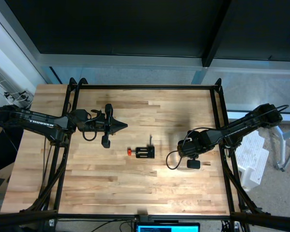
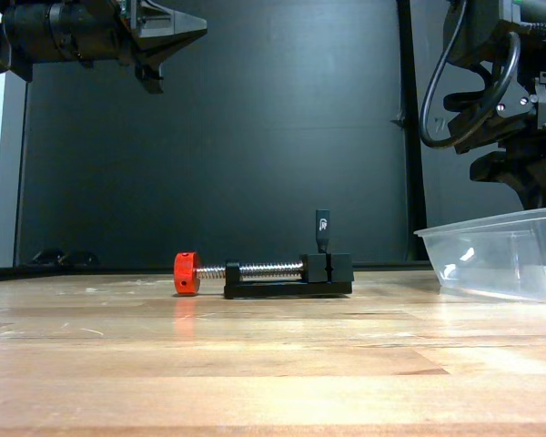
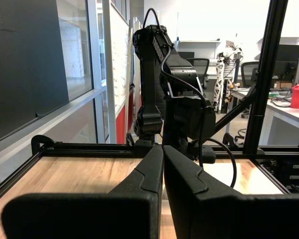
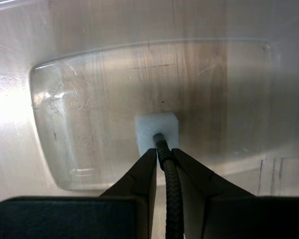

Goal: Pick the USB-C connector and install on taskboard

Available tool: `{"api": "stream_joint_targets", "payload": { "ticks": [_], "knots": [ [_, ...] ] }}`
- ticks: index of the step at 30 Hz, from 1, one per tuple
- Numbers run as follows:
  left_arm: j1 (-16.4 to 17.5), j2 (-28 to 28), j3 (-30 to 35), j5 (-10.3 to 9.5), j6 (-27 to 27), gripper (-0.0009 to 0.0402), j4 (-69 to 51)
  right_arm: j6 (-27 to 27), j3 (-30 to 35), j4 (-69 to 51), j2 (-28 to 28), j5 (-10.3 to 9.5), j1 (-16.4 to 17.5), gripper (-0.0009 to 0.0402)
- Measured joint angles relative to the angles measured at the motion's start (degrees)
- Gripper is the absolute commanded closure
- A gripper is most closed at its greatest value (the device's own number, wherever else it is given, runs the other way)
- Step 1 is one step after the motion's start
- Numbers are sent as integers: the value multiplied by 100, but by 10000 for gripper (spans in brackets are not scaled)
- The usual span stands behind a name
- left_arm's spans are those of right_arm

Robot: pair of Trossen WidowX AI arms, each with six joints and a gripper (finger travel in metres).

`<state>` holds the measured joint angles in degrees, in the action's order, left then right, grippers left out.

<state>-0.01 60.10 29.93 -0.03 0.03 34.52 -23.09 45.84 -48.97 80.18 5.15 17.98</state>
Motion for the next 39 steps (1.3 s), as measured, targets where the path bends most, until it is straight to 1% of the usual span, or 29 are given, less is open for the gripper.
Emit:
{"api": "stream_joint_targets", "payload": {
  "ticks": [5,15,25,30,35,39],
  "knots": [
    [0,2,0,-2,2,393,0,0,0,-9,-9,0,0,395],
    [0,2,2,0,0,393,0,0,0,-105,-144,0,-7,393],
    [0,0,2,0,0,393,0,-2,22,-240,-579,2,-26,393],
    [0,0,0,0,0,393,0,-48,310,-634,-734,15,-39,393],
    [0,0,0,0,0,393,0,-177,815,-1047,-748,111,-116,393],
    [0,2,0,-2,0,393,-2,-256,1163,-1095,-748,114,-166,393]
  ]
}}
